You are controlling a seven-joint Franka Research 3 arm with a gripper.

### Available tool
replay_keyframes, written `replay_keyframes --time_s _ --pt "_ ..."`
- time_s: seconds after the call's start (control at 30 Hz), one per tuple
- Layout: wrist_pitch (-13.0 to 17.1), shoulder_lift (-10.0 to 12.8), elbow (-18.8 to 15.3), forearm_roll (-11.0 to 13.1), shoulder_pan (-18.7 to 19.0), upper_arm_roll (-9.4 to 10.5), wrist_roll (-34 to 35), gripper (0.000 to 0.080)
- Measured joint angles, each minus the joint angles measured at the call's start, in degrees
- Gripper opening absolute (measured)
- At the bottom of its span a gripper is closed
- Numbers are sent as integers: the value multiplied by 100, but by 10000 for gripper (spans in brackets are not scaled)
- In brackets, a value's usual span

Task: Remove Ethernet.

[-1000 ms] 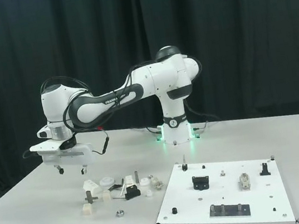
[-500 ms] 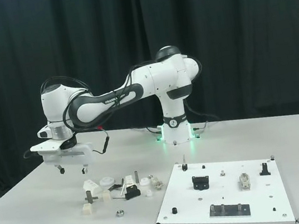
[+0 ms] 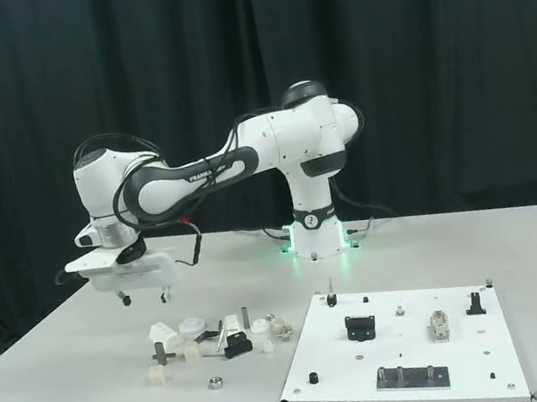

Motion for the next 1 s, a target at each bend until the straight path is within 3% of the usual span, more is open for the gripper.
replay_keyframes --time_s 0.23,0.4,0.7,1.0 --pt "-517 -1 -342 -22 342 -199 0 800" --pt "-669 -3 -735 -24 725 -320 0 800" --pt "-687 -6 -1591 -25 1592 -499 5 800" --pt "-487 -24 -2428 -20 2567 -617 212 800"
